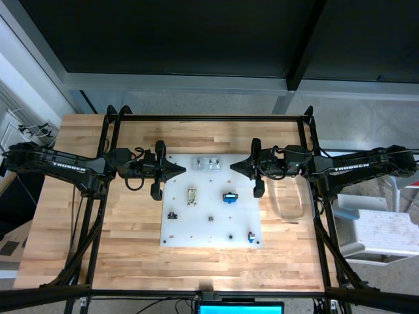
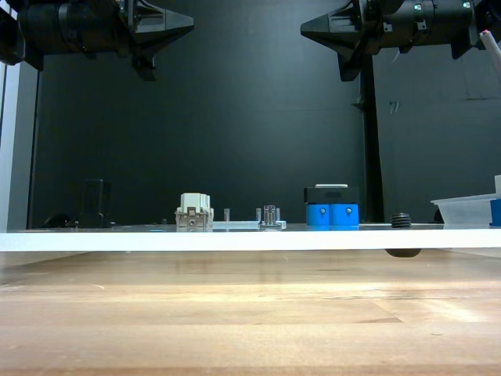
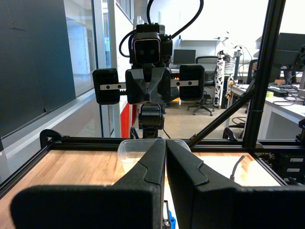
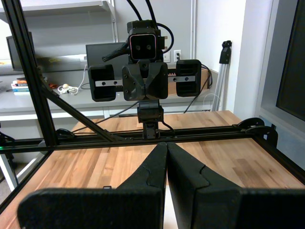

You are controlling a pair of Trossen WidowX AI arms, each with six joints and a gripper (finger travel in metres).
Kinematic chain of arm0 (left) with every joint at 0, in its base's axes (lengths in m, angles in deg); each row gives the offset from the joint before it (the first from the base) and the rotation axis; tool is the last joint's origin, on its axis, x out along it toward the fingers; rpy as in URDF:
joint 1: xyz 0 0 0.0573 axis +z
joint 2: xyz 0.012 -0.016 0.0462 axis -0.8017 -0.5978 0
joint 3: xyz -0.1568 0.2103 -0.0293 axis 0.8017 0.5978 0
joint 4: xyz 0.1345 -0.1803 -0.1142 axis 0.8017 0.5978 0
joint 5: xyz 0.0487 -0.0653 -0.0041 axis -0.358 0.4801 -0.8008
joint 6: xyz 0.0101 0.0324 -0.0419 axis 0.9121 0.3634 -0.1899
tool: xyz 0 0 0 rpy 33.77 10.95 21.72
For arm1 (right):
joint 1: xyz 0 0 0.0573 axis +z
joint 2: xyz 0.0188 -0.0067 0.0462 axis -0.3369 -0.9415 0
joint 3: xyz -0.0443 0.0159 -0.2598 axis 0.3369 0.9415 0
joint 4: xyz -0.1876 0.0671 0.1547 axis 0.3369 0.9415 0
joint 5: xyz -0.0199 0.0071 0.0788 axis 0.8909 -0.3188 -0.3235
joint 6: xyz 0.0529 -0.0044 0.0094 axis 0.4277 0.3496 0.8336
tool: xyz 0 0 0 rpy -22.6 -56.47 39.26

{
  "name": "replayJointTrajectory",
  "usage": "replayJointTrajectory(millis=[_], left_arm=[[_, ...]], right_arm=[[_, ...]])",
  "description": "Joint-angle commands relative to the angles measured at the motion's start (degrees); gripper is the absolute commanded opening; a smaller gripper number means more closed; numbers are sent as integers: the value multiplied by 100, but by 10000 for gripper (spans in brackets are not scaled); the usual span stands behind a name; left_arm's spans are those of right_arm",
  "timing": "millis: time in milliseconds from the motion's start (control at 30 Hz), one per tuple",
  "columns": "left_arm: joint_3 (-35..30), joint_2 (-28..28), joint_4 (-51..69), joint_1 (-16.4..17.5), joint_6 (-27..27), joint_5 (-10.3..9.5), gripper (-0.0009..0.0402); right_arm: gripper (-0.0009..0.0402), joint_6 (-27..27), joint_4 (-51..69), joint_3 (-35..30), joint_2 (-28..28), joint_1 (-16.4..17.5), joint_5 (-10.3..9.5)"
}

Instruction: Remove the rj45 connector and place it in the container

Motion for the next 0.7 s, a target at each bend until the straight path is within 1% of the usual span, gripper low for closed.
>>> replayJointTrajectory(millis=[33,533,567,600,633,667,700], left_arm=[[0,0,-2,2,2,0,1],[0,0,-2,2,2,0,1],[0,2,-2,2,2,0,1],[0,0,-2,0,2,0,1],[0,0,-2,0,4,0,1],[0,2,-2,2,2,0,1],[0,2,-4,0,2,0,1]], right_arm=[[0,4,90,0,-2,0,0],[0,11,87,0,-2,2,-4],[0,11,87,0,-2,2,-20],[0,26,92,0,2,2,-151],[0,173,92,-9,15,4,-216],[0,328,160,-37,15,4,-162],[0,356,350,-96,17,13,-76]])
